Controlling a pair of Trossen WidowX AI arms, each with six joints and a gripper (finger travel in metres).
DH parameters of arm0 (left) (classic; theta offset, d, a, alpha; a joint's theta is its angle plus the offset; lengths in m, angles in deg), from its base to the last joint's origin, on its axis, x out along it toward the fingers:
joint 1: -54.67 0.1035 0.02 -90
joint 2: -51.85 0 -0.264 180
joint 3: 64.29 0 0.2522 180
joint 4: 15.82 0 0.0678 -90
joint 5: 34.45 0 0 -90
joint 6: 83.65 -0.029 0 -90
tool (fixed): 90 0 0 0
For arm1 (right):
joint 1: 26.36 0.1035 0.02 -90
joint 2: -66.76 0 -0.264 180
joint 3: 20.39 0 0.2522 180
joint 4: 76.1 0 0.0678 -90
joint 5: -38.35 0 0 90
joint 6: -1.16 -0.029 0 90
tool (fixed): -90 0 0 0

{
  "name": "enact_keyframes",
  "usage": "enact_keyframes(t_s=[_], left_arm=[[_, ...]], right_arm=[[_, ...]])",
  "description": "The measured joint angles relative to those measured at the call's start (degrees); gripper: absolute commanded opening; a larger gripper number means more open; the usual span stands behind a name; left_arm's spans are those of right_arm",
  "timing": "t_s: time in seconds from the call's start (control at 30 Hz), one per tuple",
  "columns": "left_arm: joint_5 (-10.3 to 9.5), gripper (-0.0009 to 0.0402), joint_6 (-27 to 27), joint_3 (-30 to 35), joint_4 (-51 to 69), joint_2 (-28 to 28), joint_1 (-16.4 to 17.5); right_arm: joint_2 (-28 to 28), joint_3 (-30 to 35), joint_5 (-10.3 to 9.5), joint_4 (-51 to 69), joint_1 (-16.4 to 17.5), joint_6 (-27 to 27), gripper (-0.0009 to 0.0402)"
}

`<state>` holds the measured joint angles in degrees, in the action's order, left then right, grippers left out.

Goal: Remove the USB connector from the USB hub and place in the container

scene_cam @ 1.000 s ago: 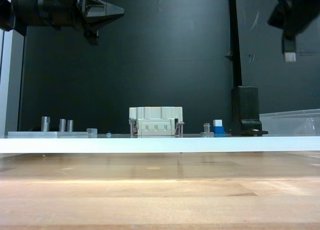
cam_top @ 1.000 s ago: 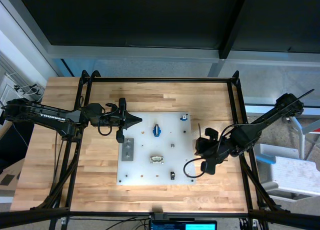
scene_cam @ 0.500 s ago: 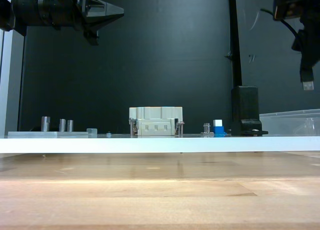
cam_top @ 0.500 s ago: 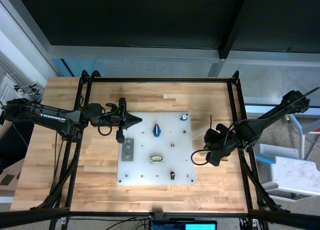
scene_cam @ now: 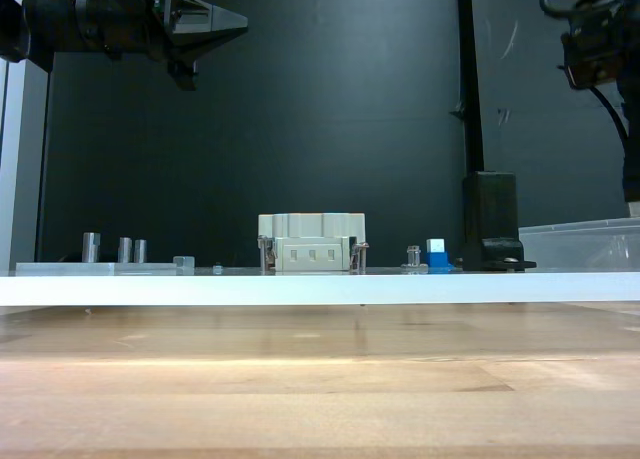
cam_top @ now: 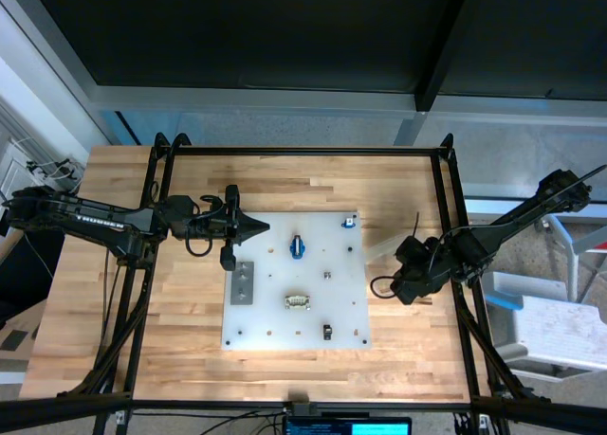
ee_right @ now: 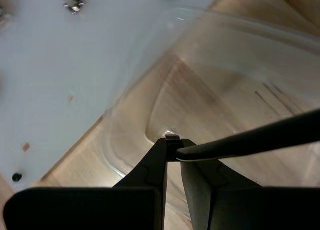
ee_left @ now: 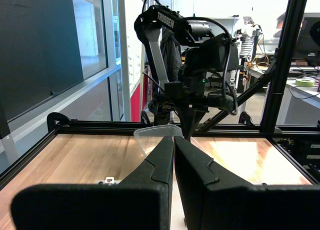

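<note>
Hovering over the container, the right claw is clamped on the USB connector, already free of the USB hub. Placing is in hand; next it should probably lower and let go. The left claw, fingers together, hangs parked above the table's left side.

Both arms are matte black all over. The left arm is a long slim link with white TROSSEN lettering well behind the left gripper at its tip, and a black cable loops just behind that gripper's base. Its fingers are smooth black wedges, broad at the back and tapering forward. Facing it is the right arm – same white lettering, cables arching over, a small green light. The right gripper ends that arm, with the same black tapered fingers.
</note>
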<state>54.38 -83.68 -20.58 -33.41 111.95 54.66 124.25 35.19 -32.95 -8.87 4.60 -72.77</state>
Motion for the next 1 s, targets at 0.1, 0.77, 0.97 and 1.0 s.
enact_keyframes(t_s=[0.1, 0.77, 0.97, 1.0], left_arm=[[0.00, 0.0001, 0.0, 0.0, 0.0, 0.0, 0.0], [0.00, 0.0001, 0.0, 0.0, 0.0, 0.0, 0.0], [0.00, 0.0001, 0.0, 0.0, 0.0, 0.0, 0.0], [0.00, 0.0001, 0.0, 0.0, 0.0, 0.0, 0.0]], right_arm=[[-0.2, -0.9, -0.02, -0.1, 0.0, -3.4, 0.0000], [-0.1, -1.6, -0.35, 0.1, 0.0, -3.5, 0.0055], [-0.1, -1.6, -0.33, 0.1, 0.0, -3.7, 0.0109], [-0.1, -1.6, -0.33, 0.1, 0.0, -3.7, 0.0117]])
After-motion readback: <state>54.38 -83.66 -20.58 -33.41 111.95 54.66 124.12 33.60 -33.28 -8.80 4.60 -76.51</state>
